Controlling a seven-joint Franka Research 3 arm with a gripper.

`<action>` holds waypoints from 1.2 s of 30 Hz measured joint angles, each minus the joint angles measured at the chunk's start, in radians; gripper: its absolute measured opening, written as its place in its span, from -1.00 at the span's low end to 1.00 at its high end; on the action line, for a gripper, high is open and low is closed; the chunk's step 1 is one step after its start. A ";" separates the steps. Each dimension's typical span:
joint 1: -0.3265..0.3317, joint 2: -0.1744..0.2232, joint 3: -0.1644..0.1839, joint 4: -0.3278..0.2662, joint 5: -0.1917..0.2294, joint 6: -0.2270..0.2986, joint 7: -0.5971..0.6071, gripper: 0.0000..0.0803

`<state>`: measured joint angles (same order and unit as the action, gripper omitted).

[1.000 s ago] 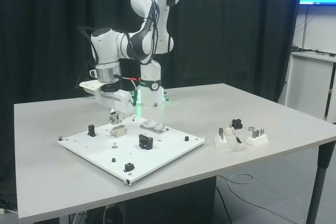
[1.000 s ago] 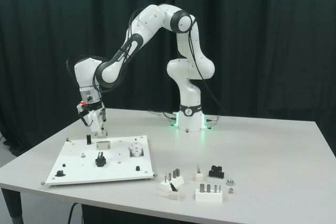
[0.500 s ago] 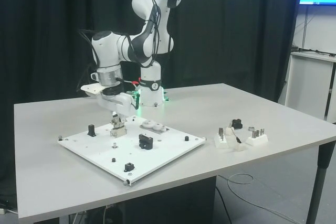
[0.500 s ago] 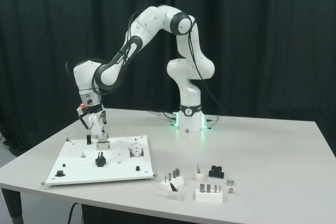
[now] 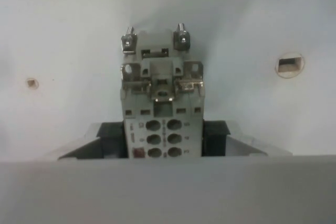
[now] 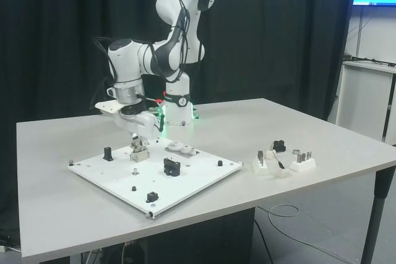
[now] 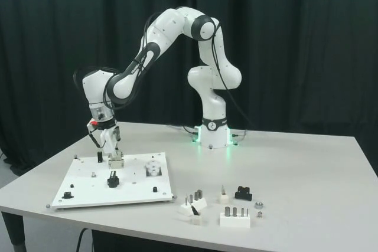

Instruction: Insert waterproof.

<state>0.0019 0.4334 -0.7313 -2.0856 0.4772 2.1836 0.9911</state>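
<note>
The gripper (image 6: 135,143) was closed on the waterproof connector (image 5: 162,121) (black fingers (image 5: 113,139) pressed against both its flanks), holding it upright on the white board (image 6: 192,177). A black clip (image 6: 171,167) sat at the connector's 4 o'clock in the first room view; white fixtures (image 6: 284,164) lay well apart on the grey table (image 6: 309,131).
</note>
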 joint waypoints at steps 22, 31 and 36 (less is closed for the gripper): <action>-0.001 0.006 -0.005 0.006 0.001 -0.010 -0.041 -0.23; -0.001 0.008 -0.005 0.008 0.011 -0.007 -0.032 -0.23; -0.001 0.009 -0.005 0.008 0.020 -0.003 -0.031 -0.23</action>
<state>0.0009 0.4422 -0.7362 -2.0771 0.4967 2.1801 0.9600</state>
